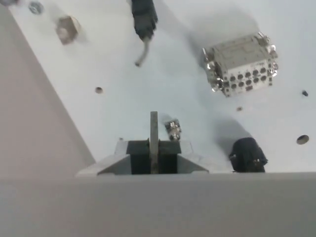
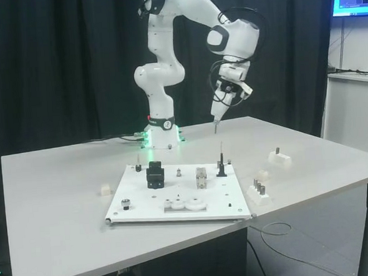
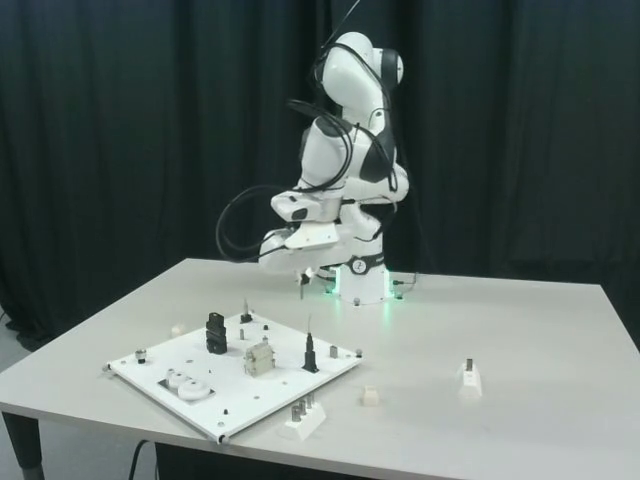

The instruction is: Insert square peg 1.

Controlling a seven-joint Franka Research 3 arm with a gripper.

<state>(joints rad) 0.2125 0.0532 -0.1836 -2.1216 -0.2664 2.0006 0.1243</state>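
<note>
- On the near table, the white board (image 2: 175, 204) waits, no peg seated by this arm yet.
- Farther back, aloft, the gripper (image 2: 217, 114) pinches the square peg (image 1: 154, 140); carrying down and inserting remain.

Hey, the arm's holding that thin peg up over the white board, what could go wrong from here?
1. The square peg is long and thin and sticks out well past the hand, so a small tilt could make it miss or jam at its hole.
2. The white board is crowded: the multi-pin connector, the black cable plug and a small metal fitting lie below, so a descent off target might strike one.
</note>
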